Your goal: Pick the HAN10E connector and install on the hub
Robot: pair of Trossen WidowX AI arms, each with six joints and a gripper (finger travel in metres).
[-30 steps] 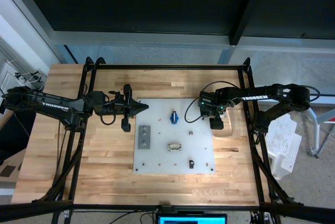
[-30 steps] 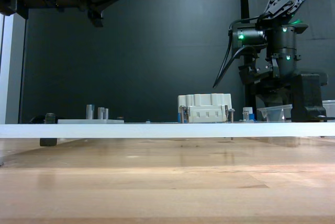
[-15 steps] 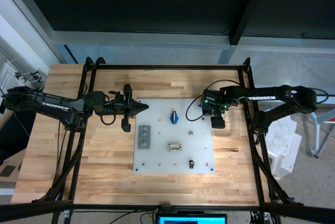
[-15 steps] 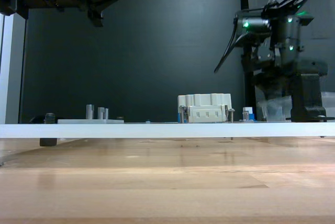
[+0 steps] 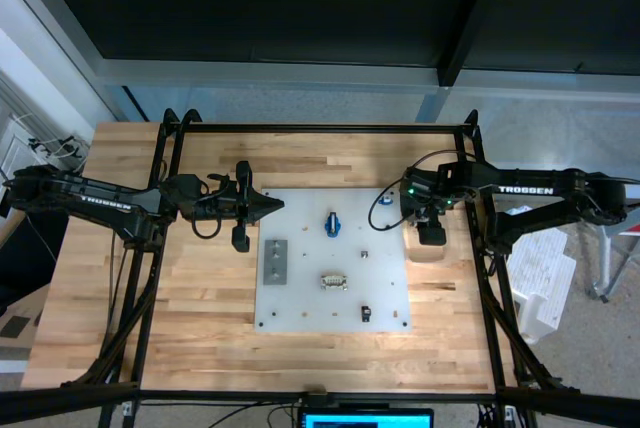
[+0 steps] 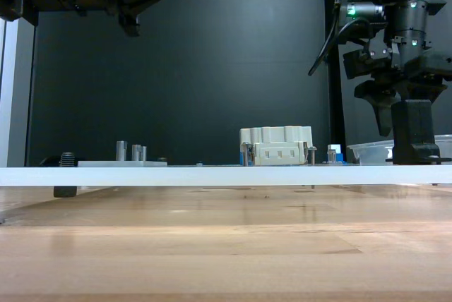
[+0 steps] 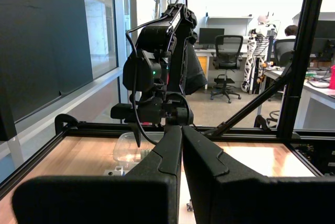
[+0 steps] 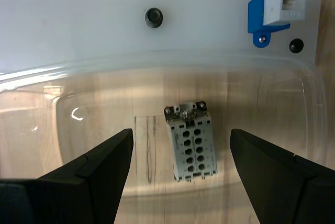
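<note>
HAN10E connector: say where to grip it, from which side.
Pinch the HAN10E connector across its long sides from above: it lies flat, face up, in the clear tray under the open right tool. Left tool hangs shut at the board's edge.

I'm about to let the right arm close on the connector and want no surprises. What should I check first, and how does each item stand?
1. Right hand open: ok, its fingers stand apart on either side of the HAN10E connector.
2. Connector lying alone in the clear tray: ok.
3. Connector lined up with the fingers: ok, only slightly skewed.
4. Hand's height over the tray floor: cannot tell.
5. Hub on the white board unobstructed: ok.
6. Left hand shut, raised and far from the tray: ok.
</note>
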